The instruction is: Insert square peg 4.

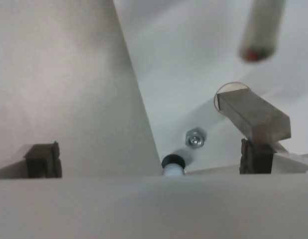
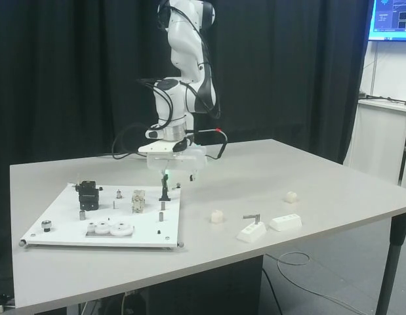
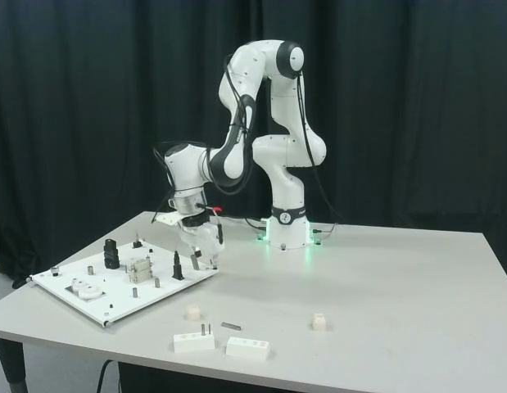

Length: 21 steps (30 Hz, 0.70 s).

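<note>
One gripper (image 2: 168, 176) is hovering low over the white board (image 2: 71, 230), near its edge that faces the arm's base.

Two fingers are standing spread apart in the wrist view, and a grey square peg (image 1: 253, 115) is resting against the pad of one finger (image 1: 255, 157) only, so nothing is being clamped. Close beside the peg's far end on the white board, part of a round opening (image 1: 227, 89) is showing, and a hex nut (image 1: 195, 138) is sitting near the peg's near end. Beyond the white board on the grey table (image 3: 400, 278), two small white cubes (image 3: 192, 312) and two white blocks (image 3: 247, 347) are lying well apart from it.
</note>
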### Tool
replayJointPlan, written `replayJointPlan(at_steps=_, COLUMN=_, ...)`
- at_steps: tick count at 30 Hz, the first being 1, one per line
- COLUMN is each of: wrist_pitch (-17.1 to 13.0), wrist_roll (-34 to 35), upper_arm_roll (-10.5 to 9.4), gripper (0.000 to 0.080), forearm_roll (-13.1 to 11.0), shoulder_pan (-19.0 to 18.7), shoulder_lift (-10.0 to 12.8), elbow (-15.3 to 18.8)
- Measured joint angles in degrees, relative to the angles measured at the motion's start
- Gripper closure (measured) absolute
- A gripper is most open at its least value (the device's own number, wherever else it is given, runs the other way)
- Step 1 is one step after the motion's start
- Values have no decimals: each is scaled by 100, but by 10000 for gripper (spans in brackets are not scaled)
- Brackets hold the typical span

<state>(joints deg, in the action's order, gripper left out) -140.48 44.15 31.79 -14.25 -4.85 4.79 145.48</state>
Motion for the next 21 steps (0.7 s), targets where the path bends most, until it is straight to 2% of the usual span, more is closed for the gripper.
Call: replayJointPlan(at_steps=21, wrist_pitch=102, wrist_roll=1, upper_arm_roll=9, gripper=3, forearm_roll=83, shoulder_pan=-3, shoulder_lift=-227, elbow=-41)
